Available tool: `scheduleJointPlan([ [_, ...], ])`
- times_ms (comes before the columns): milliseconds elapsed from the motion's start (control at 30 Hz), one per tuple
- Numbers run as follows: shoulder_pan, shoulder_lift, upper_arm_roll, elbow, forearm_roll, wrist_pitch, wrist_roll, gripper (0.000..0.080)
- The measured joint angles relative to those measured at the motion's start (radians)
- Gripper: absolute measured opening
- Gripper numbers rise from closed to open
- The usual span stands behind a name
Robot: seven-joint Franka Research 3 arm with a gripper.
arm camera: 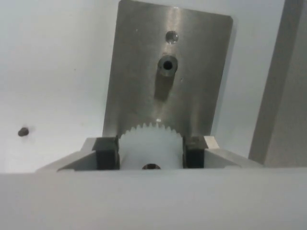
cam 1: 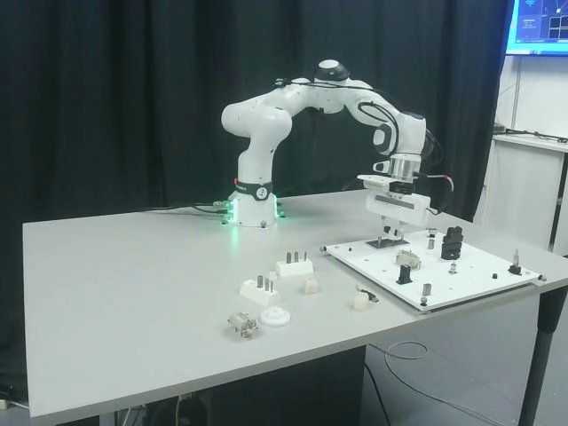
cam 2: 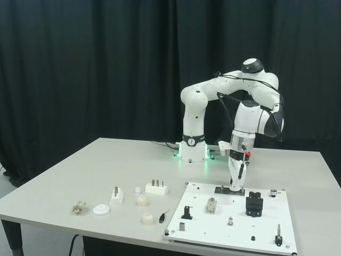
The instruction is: Insert medium gear.
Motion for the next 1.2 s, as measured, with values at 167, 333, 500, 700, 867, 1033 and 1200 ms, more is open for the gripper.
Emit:
scheduleJointPlan([
  [167,0.0,0.0,0.001,0.001,0.0,0.0,0.0,0.0283],
  [333,0.0,0.0,0.001,0.006,-0.009,0.003,0.0,0.0453],
  [500,0.0,0.0,-0.006,0.016,-0.035,0.002,0.0,0.0453],
  [700,0.001,-0.001,-0.021,0.025,-0.051,-0.009,0.001,0.0775],
  [867,0.003,-0.001,-0.038,0.029,-0.064,-0.027,0.001,0.0794],
  [1033,0.003,-0.002,-0.055,0.033,-0.082,-0.044,0.002,0.0798],
  [1200,0.003,-0.002,-0.069,0.034,-0.093,-0.055,0.002,0.0798],
])
